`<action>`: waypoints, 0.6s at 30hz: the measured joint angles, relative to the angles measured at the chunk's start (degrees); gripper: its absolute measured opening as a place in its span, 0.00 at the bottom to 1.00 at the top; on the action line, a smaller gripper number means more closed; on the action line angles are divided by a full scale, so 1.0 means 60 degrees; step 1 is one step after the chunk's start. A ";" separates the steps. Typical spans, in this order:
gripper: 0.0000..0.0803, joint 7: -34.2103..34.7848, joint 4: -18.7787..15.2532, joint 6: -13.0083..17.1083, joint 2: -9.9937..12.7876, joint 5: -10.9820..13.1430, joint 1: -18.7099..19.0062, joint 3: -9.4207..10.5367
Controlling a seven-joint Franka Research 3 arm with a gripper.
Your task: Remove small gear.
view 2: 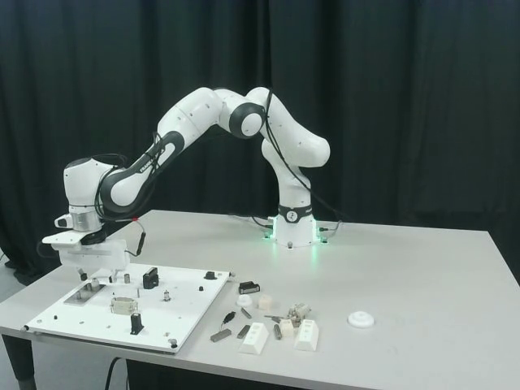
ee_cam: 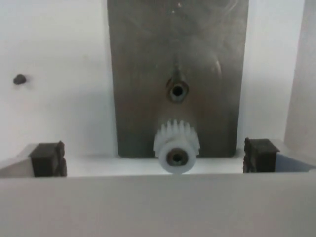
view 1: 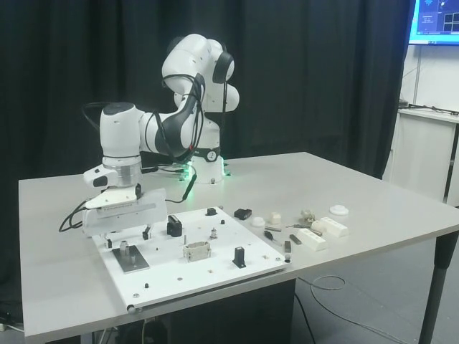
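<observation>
Our gripper hangs wide open and empty, its fingertips well apart astride the small gear, which sits on its peg on the grey plate near the white board's left edge, so grasping and lifting remain.

Robotics lab, black curtains all round, white arm bolted on a grey table, white assembly board beneath the claw, monitor far off in a corner
</observation>
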 joint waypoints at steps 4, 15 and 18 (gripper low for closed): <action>1.00 -0.0024 0.0006 0.0086 0.0021 0.0000 0.0000 0.0000; 1.00 -0.0056 0.0006 0.0286 0.0068 0.0000 0.0000 -0.0001; 1.00 -0.0050 0.0006 0.0287 0.0090 0.0000 -0.0003 -0.0006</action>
